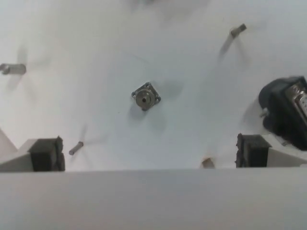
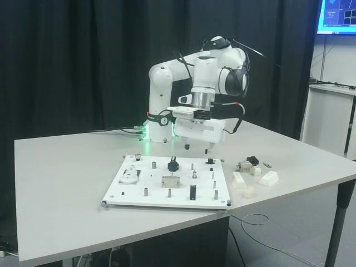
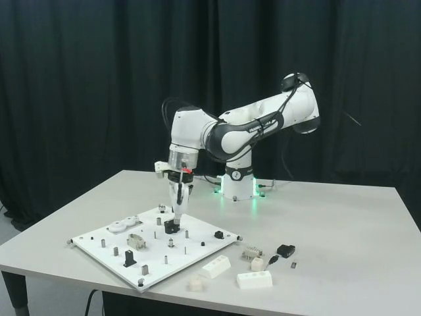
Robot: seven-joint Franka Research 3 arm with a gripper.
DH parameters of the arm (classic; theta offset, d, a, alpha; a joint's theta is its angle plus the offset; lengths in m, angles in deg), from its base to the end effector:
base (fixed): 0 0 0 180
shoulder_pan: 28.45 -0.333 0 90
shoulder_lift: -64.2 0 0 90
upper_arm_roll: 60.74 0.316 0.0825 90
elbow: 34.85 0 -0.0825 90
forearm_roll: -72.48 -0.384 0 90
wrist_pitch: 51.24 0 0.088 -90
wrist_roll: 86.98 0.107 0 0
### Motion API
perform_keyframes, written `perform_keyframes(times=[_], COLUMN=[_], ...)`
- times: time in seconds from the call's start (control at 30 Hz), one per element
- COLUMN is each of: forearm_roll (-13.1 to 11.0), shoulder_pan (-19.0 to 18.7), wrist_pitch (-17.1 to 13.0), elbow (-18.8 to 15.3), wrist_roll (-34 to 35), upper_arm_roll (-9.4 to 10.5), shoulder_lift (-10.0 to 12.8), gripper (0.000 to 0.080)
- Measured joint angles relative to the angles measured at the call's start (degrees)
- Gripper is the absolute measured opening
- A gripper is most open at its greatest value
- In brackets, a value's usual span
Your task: Remove BNC.
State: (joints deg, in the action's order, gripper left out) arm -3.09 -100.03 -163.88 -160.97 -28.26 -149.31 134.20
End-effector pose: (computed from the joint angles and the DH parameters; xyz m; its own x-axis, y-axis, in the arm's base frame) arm 0.5312 -0.0791 0.2858 -0.3727 -0.9252 0.0721 -0.9202 0.3585 -0.1573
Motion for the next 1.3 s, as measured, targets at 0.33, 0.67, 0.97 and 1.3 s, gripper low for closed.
perform_keyframes(times=[0.33, 0.67, 0.97, 1.3], forearm_roll=[-1.33, -1.82, -1.78, -1.78], shoulder_pan=[3.22, 7.56, 11.22, 13.57], wrist_pitch=[4.68, 7.43, 7.62, 9.16], elbow=[2.29, 6.32, 8.96, 10.75], wrist_roll=[1.29, 1.85, 2.27, 2.41], upper_arm_roll=[0.09, 1.74, 3.52, 4.59], shoulder_lift=[1.14, 2.64, 3.56, 3.76], gripper=[0.0800, 0.0800, 0.0800, 0.0800])
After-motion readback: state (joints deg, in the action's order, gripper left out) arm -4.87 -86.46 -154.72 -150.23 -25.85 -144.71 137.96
